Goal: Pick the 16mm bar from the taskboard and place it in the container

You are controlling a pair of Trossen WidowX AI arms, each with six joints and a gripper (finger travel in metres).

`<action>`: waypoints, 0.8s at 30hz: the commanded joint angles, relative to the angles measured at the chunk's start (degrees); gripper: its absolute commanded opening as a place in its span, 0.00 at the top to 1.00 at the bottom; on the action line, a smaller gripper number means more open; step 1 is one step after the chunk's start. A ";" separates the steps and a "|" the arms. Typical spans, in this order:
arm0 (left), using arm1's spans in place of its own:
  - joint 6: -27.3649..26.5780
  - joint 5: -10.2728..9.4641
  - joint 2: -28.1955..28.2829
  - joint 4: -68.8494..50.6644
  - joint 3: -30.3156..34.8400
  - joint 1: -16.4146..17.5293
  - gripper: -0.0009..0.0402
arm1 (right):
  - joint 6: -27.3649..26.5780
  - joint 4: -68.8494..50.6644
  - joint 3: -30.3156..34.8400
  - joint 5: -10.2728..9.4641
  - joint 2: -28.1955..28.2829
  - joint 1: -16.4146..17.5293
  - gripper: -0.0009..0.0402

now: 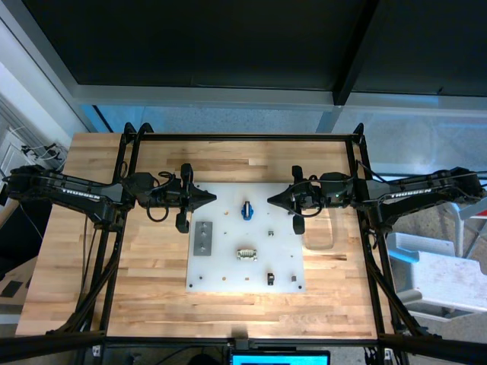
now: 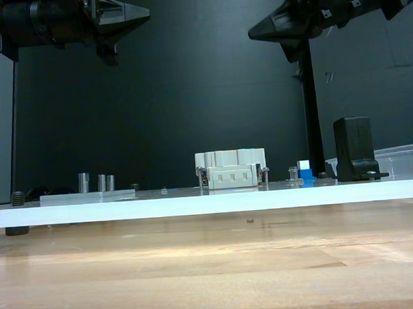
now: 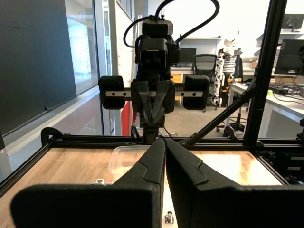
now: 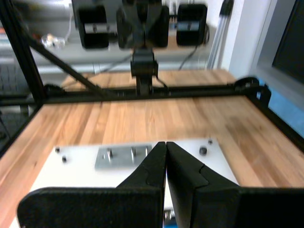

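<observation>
On taskboard (image 1: 228,270), right of centre: 16mm bar (image 1: 272,232), upright stub, long axis judged vertical. Right gripper (image 1: 268,199) closed, empty, hovers high over board's far part; bar lies toward near edge of it, so nearer arm. Left gripper (image 1: 215,198) closed, farther. Container (image 1: 319,245) on table (image 1: 152,304), beside board's right edge.

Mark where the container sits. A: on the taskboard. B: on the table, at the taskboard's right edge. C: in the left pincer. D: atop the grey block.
B: the container rests on the table beside the taskboard, at its right edge; the left pincer and right pincer both hover shut, empty, above the board's far part.
</observation>
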 commanded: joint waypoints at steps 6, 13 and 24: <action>0.00 0.02 0.02 0.00 0.00 0.00 0.98 | 1.03 -16.17 5.64 1.62 0.07 0.02 0.98; 0.00 0.02 0.02 0.00 0.00 0.00 0.98 | 1.38 -24.33 8.55 1.66 0.09 0.00 0.98; 0.00 0.02 0.02 0.00 0.00 0.00 0.98 | 3.17 -36.65 13.66 1.57 4.55 0.04 0.98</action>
